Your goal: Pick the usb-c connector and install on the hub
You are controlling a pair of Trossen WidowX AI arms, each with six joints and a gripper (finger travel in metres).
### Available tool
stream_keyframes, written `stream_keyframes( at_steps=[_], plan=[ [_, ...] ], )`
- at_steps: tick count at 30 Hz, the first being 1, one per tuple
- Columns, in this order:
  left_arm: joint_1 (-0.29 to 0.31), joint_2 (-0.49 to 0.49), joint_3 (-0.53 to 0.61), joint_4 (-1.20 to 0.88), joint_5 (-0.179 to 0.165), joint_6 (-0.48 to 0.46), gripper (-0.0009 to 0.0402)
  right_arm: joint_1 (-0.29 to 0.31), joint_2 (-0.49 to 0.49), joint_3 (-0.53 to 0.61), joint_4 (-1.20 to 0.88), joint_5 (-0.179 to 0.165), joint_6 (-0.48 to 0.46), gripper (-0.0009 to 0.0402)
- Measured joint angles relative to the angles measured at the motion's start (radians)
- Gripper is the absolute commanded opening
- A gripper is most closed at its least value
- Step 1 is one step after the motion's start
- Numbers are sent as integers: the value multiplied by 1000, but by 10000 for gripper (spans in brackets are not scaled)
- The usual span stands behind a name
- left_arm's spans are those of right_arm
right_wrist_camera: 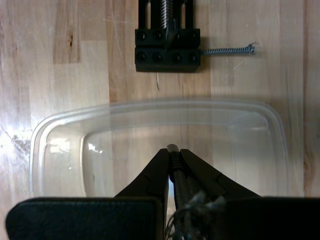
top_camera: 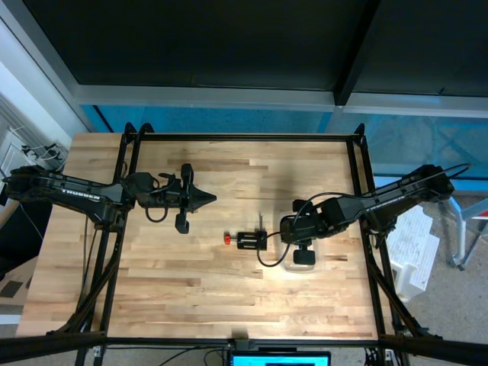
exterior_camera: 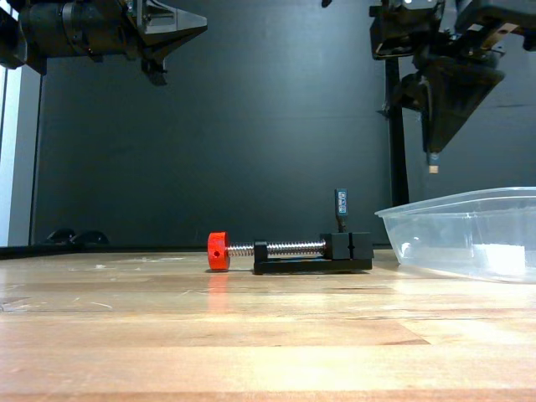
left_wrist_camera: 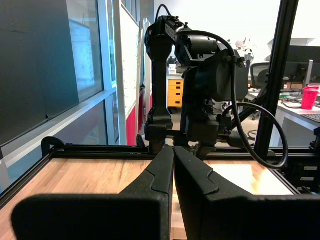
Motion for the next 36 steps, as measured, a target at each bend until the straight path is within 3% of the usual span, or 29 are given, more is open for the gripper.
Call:
stream_keyframes(
  at_steps=[29, 36],
  plan=[
    [0, 0, 0, 0, 0, 0, 0, -50, 223, 203, 33, 0, -58, 2],
    [0, 0, 0, 0, 0, 0, 0, -61, 233, 212, 43, 0, -66, 60]
  ],
)
